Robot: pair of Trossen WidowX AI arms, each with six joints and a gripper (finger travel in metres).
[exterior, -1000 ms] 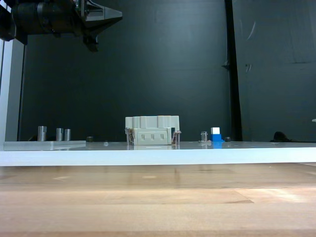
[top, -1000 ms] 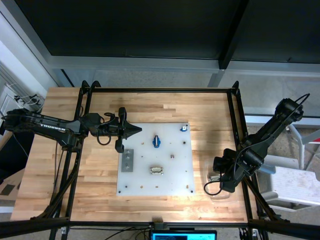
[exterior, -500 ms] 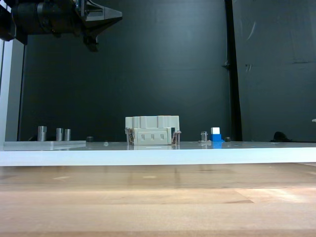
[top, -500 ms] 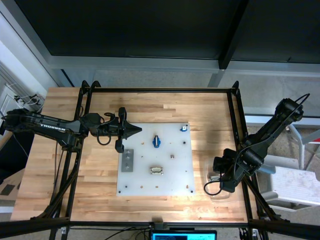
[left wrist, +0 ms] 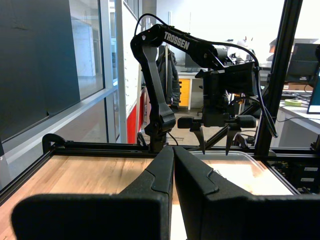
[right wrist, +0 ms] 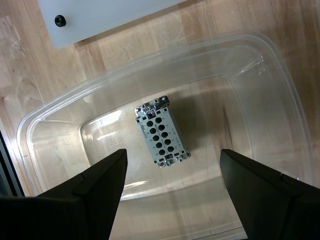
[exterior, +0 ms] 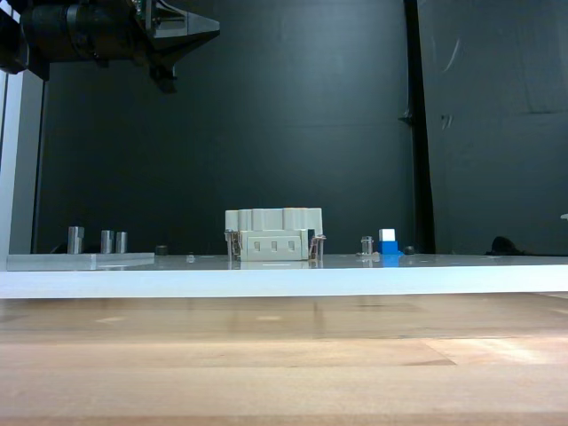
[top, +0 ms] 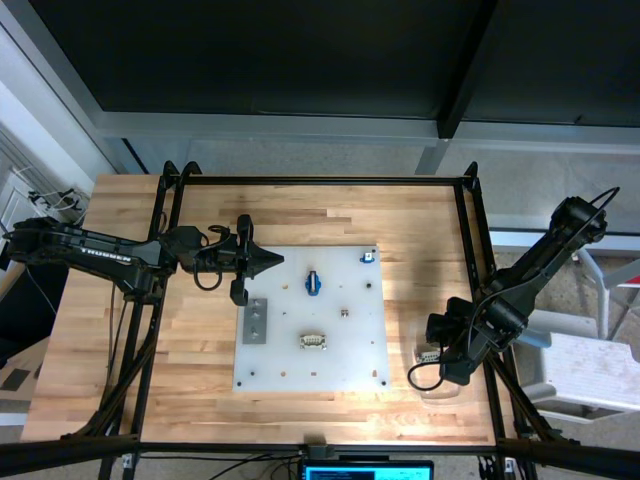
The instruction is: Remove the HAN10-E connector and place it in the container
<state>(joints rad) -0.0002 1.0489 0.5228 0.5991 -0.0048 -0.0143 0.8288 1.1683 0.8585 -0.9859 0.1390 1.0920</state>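
Nothing moved: connector (right wrist: pixel 161 132) lies slantwise in the tub (right wrist: pixel 280 65), directly under my spread right jaws (right wrist: pixel 172 155); left jaws (left wrist: pixel 173 150), together, hover over the board (top: pixel 330 372).

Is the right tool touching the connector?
Apart. Right wrist view: the open right tool hangs over the container, floor showing between each finger and the connector. Left tool, shut, over the board.
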